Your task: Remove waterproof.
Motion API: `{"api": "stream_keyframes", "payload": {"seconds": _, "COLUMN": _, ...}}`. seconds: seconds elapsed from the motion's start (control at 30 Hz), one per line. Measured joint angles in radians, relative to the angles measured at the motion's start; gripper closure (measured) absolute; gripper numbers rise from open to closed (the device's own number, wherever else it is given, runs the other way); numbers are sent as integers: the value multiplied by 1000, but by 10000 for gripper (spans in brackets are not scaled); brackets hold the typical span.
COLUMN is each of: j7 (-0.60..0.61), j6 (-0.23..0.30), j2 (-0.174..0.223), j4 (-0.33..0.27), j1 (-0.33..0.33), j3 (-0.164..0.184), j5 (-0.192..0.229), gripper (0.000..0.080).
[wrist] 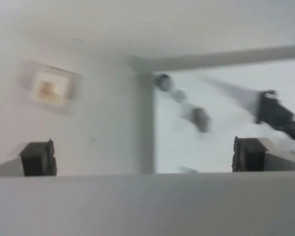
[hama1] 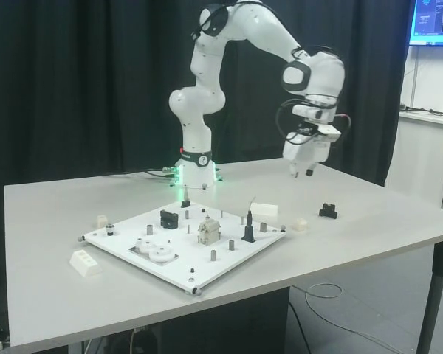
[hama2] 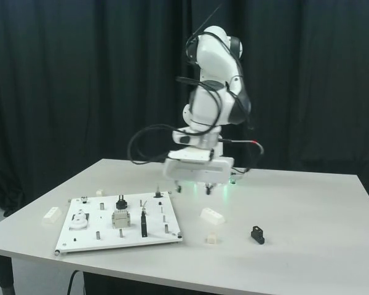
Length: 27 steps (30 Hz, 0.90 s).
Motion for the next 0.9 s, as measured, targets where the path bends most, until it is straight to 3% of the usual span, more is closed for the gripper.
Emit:
{"api": "stream_keyframes", "payload": {"seconds": 0.6, "j7": -265, "j6": 7, "j2": -11, "j4": -10, "j1": -242, "j3": -1, "j5": 4, "gripper": 3}}
{"api": "stream_keyframes", "payload": {"seconds": 0.9, "j7": -385, "j6": 83, "j2": -3, "j4": -45, "j1": -332, "j3": -2, "j5": 70, "gripper": 3}}
